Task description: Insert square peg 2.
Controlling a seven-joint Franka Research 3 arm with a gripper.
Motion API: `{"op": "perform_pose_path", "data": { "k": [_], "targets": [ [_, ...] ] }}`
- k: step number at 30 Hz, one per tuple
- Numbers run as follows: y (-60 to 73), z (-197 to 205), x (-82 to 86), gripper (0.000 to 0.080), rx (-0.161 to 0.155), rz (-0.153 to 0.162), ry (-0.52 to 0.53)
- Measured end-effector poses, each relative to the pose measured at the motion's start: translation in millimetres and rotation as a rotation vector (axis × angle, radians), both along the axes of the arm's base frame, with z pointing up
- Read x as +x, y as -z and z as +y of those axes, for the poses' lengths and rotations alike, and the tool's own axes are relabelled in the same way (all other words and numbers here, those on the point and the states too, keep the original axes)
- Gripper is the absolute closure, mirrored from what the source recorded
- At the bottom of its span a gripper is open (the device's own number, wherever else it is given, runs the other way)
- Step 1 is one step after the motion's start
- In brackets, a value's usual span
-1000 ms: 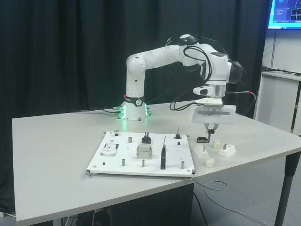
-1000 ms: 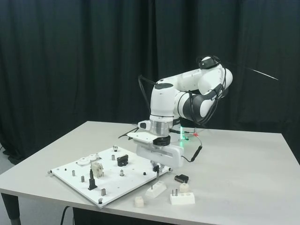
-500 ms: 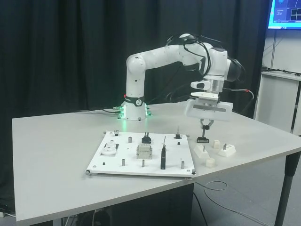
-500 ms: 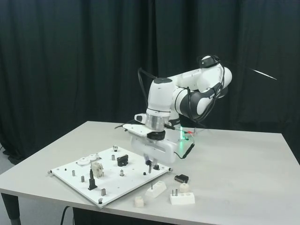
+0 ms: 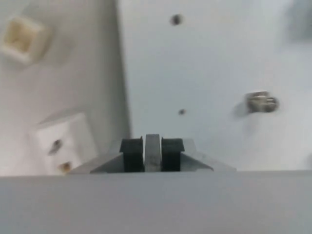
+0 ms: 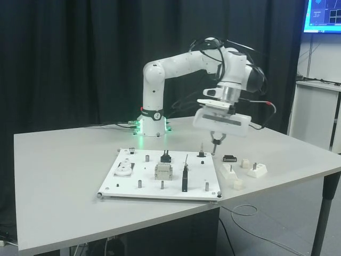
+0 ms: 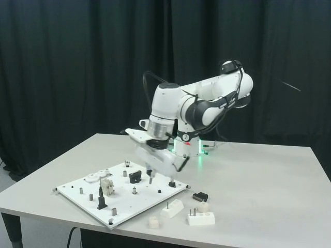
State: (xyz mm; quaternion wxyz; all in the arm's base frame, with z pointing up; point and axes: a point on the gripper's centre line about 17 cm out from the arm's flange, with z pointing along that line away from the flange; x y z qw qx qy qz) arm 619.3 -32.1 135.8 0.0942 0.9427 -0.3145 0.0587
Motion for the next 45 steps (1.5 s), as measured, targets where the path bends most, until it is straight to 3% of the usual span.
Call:
{"op": "perform_pose_path", "data": {
  "k": [10, 20, 28, 37, 45],
  "targets": [
    [-4.1, -50.5, -16.6, 0.0727, -0.016, -0.044, 0.193],
    [-17.4, -87.2, -37.1, 0.0727, -0.024, -0.093, 0.433],
    [-22.2, -104.3, -61.5, 0.0727, -0.037, -0.101, 0.633],
    [-18.4, -103.0, -90.3, 0.0727, -0.033, -0.119, 0.975],
    [-11.1, -88.9, -109.0, 0.0727, -0.033, -0.114, 1.128]
  ]
}}
